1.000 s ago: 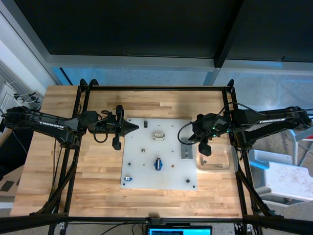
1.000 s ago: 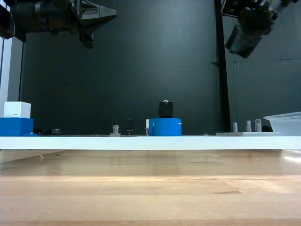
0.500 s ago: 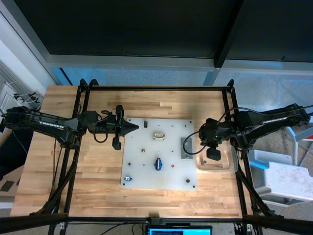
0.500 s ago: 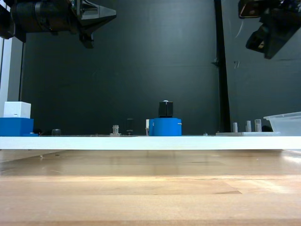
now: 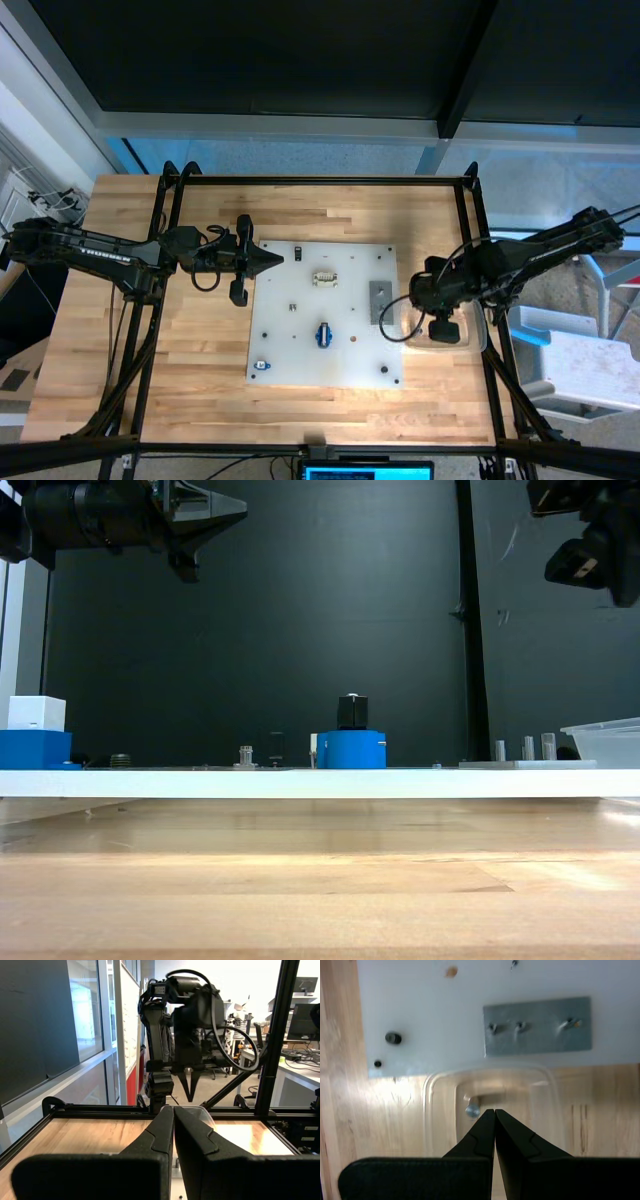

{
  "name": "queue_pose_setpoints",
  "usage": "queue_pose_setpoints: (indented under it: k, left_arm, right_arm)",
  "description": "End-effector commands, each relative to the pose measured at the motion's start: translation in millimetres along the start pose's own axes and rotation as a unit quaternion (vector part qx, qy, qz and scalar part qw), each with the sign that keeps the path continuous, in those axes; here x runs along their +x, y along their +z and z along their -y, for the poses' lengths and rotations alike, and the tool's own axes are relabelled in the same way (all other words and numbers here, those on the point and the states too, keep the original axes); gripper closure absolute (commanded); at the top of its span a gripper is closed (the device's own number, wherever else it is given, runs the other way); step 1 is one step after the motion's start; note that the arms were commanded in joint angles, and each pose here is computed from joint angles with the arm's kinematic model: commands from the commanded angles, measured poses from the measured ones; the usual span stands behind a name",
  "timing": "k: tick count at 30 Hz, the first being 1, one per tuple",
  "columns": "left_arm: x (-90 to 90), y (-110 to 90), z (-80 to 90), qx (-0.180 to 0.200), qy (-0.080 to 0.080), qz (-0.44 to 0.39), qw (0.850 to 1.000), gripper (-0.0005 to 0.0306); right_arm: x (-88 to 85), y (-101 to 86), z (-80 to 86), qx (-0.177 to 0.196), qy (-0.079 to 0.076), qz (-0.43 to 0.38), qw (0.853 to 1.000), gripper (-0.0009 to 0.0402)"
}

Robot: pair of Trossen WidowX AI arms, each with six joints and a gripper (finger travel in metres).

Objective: Pick the 16mm cylinder and place it in the taskboard

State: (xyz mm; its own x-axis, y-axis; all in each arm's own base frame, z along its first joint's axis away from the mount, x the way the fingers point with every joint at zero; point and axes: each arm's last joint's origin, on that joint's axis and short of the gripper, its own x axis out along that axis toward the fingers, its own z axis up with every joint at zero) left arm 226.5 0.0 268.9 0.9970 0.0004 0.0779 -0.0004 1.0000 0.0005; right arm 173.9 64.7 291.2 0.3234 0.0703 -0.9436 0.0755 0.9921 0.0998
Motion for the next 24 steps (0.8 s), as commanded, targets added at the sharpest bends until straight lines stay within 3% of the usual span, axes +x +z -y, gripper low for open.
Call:
queue_pose_setpoints:
  k: [1, 6, 11, 24]
  left_arm:
    - [0.1, 0, 0.0, 0.0, 0.0, 0.0, 1.0, 0.03]
    - [0.1, 0, -0.1, 0.0, 0.0, 0.0, 1.0, 0.03]
    - [0.1, 0, -0.1, 0.0, 0.0, 0.0, 1.0, 0.03]
    - [0.1, 0, -0.1, 0.0, 0.0, 0.0, 1.0, 0.03]
  right_arm:
    - [5.8, -1.9, -7.3, -0.01, -0.01, -0.02, 1.0, 0.0393]
    - [11.9, -2.6, -15.6, -0.015, -0.012, -0.035, 0.999, 0.0393]
    - [15.1, -2.3, -17.5, -0.009, -0.025, -0.035, 0.999, 0.0393]
    - [22.5, -1.5, -20.6, -0.013, -0.033, -0.051, 0.998, 0.0392]
